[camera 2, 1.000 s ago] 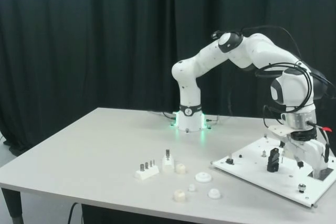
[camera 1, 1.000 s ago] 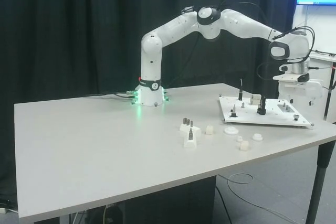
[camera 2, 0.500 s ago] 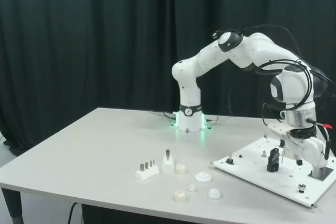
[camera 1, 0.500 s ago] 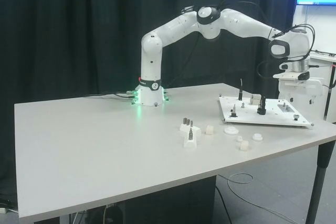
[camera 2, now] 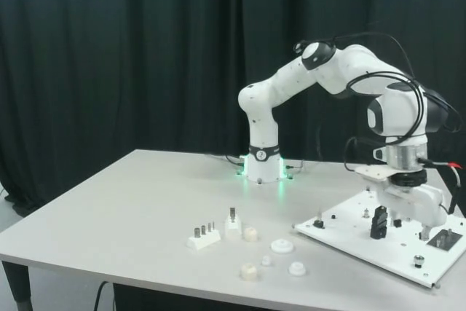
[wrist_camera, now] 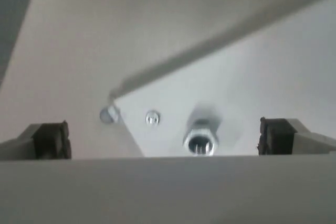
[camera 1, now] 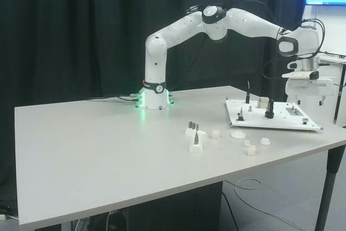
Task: Pick medium gear.
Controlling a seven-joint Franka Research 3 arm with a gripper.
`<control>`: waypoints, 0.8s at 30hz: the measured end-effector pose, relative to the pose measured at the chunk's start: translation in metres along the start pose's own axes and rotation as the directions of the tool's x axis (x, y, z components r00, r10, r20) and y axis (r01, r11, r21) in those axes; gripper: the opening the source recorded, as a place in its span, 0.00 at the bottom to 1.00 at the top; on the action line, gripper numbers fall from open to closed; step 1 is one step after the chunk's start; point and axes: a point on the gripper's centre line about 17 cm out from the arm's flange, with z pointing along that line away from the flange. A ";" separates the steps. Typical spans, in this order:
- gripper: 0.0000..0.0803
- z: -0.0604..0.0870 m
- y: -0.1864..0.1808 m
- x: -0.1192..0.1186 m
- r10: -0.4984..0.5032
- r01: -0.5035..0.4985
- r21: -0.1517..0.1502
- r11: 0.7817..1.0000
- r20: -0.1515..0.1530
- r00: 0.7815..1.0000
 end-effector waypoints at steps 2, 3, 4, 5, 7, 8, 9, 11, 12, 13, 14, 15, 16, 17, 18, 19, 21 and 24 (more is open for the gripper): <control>1.00 -0.003 0.000 0.012 -0.026 0.026 -0.004 1.000 -0.020 0.999; 1.00 -0.005 0.000 0.017 -0.039 0.039 -0.007 0.999 -0.029 0.999; 1.00 -0.006 0.001 0.023 -0.053 0.053 -0.010 0.999 -0.039 0.998; 1.00 -0.008 0.001 0.029 -0.067 0.067 -0.013 0.998 -0.048 0.997; 1.00 -0.011 0.001 0.042 -0.102 0.101 -0.021 0.995 -0.068 0.992; 1.00 -0.013 0.002 0.048 -0.126 0.124 -0.027 0.992 -0.078 0.989; 1.00 -0.014 0.002 0.053 -0.149 0.147 -0.032 0.989 -0.084 0.985; 1.00 -0.017 0.003 0.066 -0.216 0.212 -0.049 0.976 -0.096 0.972; 1.00 -0.018 0.003 0.071 -0.245 0.240 -0.055 0.969 -0.101 0.964; 1.00 -0.019 0.003 0.078 -0.277 0.271 -0.063 0.960 -0.108 0.955; 1.00 -0.020 0.003 0.085 -0.303 0.297 -0.070 0.952 -0.113 0.946; 1.00 -0.021 0.004 0.091 -0.326 0.319 -0.076 0.945 -0.117 0.938; 1.00 -0.022 0.004 0.097 -0.343 0.335 -0.082 0.939 -0.120 0.932; 1.00 -0.023 0.005 0.104 -0.357 0.348 -0.088 0.933 -0.124 0.926; 1.00 -0.023 0.005 0.109 -0.367 0.357 -0.093 0.930 -0.128 0.921; 1.00 -0.024 0.006 0.117 -0.379 0.368 -0.100 0.925 -0.134 0.916; 1.00 -0.025 0.007 0.128 -0.401 0.388 -0.112 0.915 -0.141 0.905; 1.00 -0.026 0.009 0.148 -0.479 0.461 -0.140 0.876 -0.149 0.865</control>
